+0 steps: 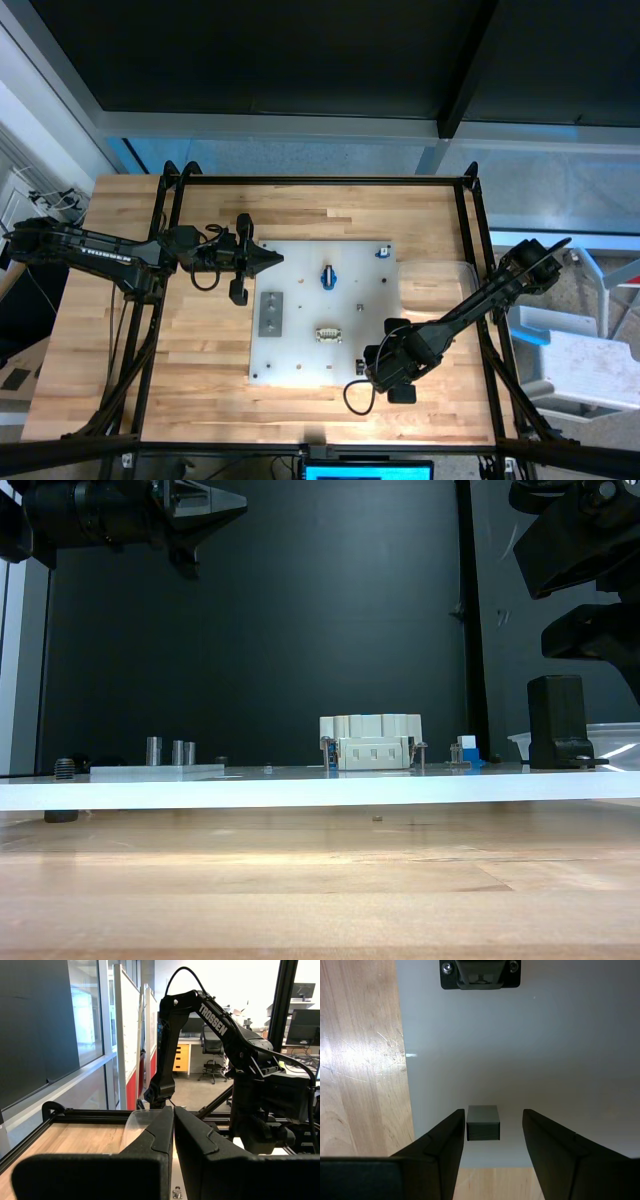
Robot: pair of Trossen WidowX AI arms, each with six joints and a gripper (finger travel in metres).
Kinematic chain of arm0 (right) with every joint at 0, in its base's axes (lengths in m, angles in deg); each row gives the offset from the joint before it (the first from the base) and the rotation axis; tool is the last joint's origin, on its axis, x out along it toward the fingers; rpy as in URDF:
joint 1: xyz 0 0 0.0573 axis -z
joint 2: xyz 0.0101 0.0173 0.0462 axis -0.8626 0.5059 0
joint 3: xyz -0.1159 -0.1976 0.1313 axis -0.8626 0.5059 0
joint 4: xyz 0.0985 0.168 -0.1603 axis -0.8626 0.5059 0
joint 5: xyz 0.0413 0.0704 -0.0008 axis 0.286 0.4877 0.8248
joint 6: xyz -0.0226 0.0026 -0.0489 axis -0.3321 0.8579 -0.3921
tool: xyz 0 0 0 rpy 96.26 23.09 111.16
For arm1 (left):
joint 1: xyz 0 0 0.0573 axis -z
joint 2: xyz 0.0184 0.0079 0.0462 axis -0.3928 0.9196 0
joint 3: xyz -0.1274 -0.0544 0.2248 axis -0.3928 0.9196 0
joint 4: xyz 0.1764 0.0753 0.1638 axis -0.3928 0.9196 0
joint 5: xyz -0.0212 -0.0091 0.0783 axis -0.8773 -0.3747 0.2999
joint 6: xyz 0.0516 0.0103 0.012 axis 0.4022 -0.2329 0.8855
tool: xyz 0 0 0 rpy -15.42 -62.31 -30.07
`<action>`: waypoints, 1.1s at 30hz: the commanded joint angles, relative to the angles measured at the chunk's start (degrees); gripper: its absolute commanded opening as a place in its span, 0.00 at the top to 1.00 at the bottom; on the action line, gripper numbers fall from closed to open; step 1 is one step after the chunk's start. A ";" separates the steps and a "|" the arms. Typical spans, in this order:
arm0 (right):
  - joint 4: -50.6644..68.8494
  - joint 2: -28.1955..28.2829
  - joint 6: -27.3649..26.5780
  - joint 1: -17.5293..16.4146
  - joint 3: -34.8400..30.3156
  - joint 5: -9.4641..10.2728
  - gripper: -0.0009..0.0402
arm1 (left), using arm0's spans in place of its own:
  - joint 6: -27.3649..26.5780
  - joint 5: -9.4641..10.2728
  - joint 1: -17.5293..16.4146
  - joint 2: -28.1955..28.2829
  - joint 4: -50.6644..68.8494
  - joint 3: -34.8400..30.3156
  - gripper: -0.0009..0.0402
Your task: Pick the 16mm bar from the taskboard and place it in the container
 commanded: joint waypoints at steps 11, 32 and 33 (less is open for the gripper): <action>-0.24 0.00 0.00 -0.02 -0.02 0.00 0.79 | 0.00 -0.02 0.00 0.02 -0.02 0.00 0.98; -0.02 -1.11 -0.02 0.00 -0.63 0.04 0.95 | 0.00 -0.02 0.00 0.02 -0.02 0.00 0.98; 0.09 -1.42 -0.02 0.00 -0.66 0.04 0.95 | 0.00 -0.02 0.00 0.02 -0.02 0.00 0.98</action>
